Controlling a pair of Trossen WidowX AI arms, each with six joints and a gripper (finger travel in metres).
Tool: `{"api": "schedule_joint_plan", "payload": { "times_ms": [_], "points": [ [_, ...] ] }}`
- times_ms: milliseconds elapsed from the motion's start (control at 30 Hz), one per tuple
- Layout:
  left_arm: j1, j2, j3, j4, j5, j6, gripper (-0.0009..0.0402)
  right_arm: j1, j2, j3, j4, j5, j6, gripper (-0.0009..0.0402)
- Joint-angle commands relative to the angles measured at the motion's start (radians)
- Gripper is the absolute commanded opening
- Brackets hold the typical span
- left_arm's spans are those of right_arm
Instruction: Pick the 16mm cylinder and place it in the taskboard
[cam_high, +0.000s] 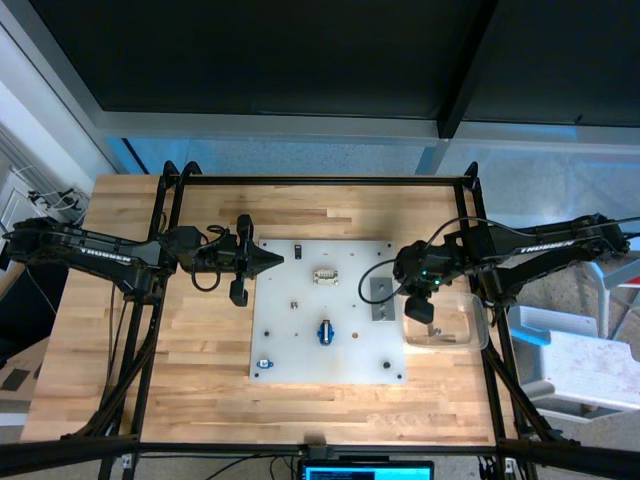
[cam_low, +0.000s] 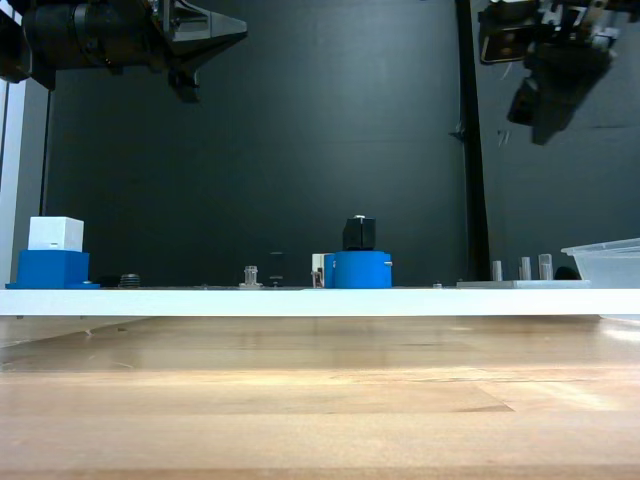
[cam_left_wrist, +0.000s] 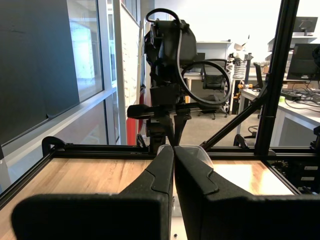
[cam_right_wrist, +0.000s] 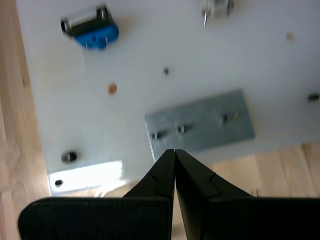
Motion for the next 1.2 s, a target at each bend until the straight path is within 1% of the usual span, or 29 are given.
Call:
{"api": "schedule_joint_plan", "payload": {
  "times_ms": [33, 300, 567, 767, 933, 1167, 1200],
  "points": [
    [0.0, 0.0, 0.0, 0.0, 0.0, 0.0, 0.0, 0.031, 0.0, 0.0, -0.05, 0.001, 0.038, 0.0],
    [0.0, 0.0, 0.0, 0.0, 0.0, 0.0, 0.0, 0.106, 0.0, 0.0, -0.195, 0.0, 0.131, 0.0],
    [0.0, 0.0, 0.0, 0.0, 0.0, 0.0, 0.0, 0.2, 0.0, -0.001, -0.249, -0.003, 0.216, 0.0],
    [0.0, 0.0, 0.0, 0.0, 0.0, 0.0, 0.0, 0.258, 0.0, -0.001, -0.25, -0.002, 0.245, 0.0],
    [0.0, 0.0, 0.0, 0.0, 0.0, 0.0, 0.0, 0.301, 0.0, -0.002, -0.26, 0.0, 0.249, 0.0],
    [0.0, 0.0, 0.0, 0.0, 0.0, 0.0, 0.0, 0.347, -0.002, -0.018, -0.27, 0.002, 0.287, 0.0],
    [0.0, 0.0, 0.0, 0.0, 0.0, 0.0, 0.0, 0.354, -0.002, -0.02, -0.272, 0.007, 0.299, 0.0]
  ]
}}
